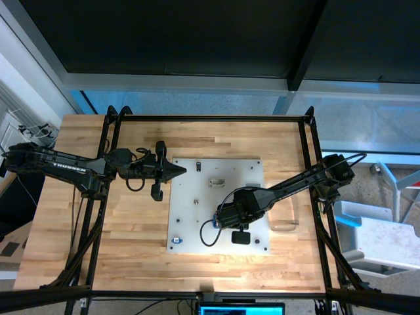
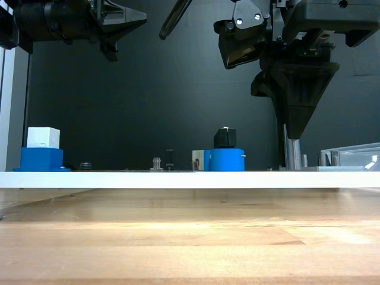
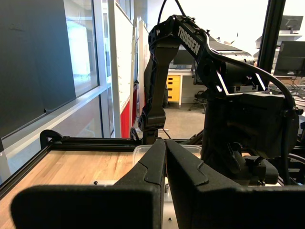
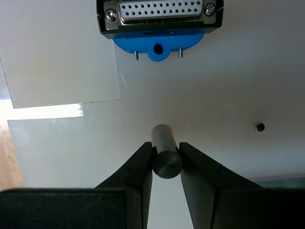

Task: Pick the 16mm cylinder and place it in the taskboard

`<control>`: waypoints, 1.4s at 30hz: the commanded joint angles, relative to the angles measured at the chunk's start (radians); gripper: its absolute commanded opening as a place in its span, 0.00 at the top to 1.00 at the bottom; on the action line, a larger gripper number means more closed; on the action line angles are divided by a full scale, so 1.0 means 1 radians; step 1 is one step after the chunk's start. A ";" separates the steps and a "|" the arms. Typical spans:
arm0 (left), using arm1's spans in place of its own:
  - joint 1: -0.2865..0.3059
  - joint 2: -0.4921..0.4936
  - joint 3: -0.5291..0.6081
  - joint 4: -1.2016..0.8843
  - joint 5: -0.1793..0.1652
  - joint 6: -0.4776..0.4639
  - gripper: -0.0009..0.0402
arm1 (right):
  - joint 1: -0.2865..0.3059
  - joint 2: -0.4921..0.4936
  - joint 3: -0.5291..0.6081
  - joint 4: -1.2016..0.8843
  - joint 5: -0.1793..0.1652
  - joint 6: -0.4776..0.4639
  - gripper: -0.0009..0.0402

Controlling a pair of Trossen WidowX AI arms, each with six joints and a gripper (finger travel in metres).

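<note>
The 16mm cylinder (image 4: 166, 155), a short grey metal peg, stands upright between the fingers of my right gripper (image 4: 166, 160), which is shut on it. In the low view the cylinder (image 2: 291, 153) hangs below the right gripper (image 2: 291, 135), its lower end at or just above the taskboard (image 2: 178, 179). From above, the right gripper (image 1: 230, 218) points down over the white taskboard (image 1: 190, 223) and hides the cylinder. My left gripper (image 1: 177, 169) is shut and empty, held high by the board's far left edge, its tips (image 3: 165, 143) pressed together.
On the taskboard stand a silver connector on a blue mount (image 4: 159, 14), a blue knob (image 2: 227, 159) and a blue and white block (image 2: 41, 148). A clear plastic tray (image 1: 285, 213) lies right of the board. A black frame rings the wooden table (image 1: 98, 230).
</note>
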 commanded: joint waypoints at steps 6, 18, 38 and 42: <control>0.000 0.000 0.000 0.000 0.000 0.000 0.98 | 0.000 0.000 -0.018 0.020 0.001 0.002 0.91; 0.000 0.000 0.000 0.000 0.000 0.000 0.98 | 0.000 0.000 -0.045 0.048 0.008 0.002 0.91; 0.000 0.000 0.000 0.000 0.000 0.000 0.98 | 0.000 -0.015 -0.045 0.032 0.010 0.002 0.91; 0.000 0.000 0.000 0.000 0.000 0.000 0.98 | 0.000 -0.016 -0.045 0.025 0.013 0.001 0.91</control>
